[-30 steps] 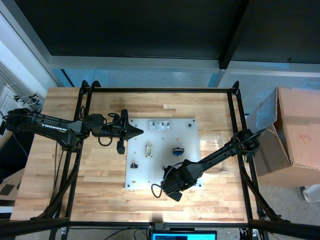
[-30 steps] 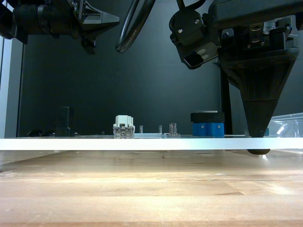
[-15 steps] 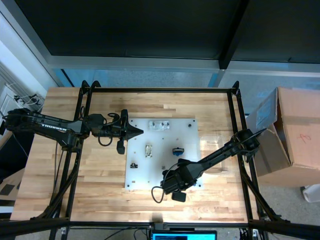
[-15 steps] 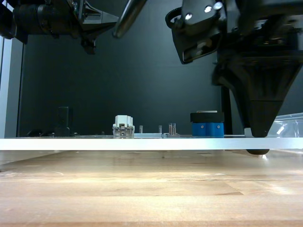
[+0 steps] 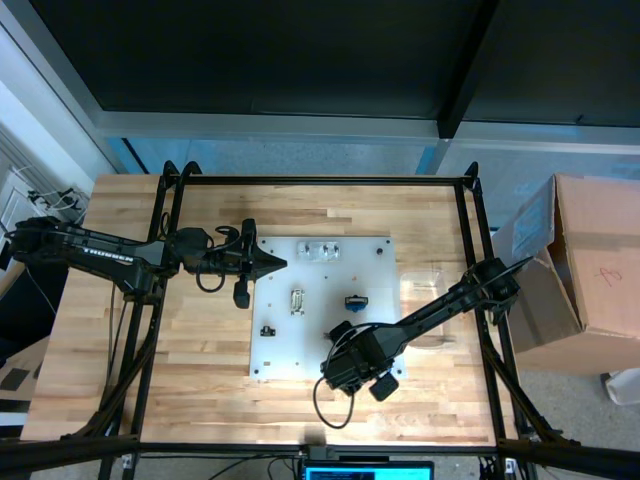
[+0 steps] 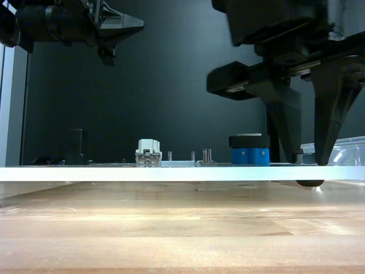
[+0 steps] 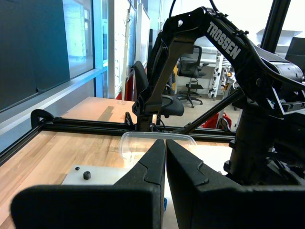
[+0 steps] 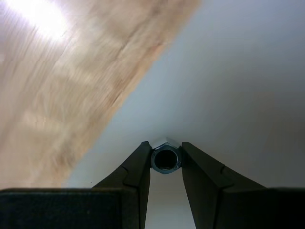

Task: Unfasten the M12 nut and place it in the container

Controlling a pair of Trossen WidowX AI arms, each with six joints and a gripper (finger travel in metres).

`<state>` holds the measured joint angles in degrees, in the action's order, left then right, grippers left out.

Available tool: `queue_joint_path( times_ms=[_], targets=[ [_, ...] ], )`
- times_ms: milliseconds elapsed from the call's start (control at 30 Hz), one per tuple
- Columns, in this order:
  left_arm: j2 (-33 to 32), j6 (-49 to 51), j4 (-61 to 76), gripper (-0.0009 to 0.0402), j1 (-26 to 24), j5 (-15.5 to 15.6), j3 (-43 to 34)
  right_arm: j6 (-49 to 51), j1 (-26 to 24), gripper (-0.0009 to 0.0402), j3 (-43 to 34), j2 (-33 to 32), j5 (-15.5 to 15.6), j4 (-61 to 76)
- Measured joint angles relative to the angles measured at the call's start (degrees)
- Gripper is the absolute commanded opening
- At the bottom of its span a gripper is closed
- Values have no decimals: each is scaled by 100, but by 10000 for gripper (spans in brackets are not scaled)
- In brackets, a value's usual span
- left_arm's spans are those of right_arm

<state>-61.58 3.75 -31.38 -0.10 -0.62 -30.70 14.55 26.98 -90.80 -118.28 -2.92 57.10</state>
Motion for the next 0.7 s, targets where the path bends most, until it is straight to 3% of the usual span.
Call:
queue_joint_path(
  times_ms=[300,567,700],
  targets=[
    [0,0,0,0,0,0,0,2872,0,12,0,59,2,44],
    [0,0,0,0,0,2,-2,3117,0,15,-20,87,-37,42],
    [0,0,0,0,0,2,-2,3110,2,42,-20,87,-37,68]
  ],
)
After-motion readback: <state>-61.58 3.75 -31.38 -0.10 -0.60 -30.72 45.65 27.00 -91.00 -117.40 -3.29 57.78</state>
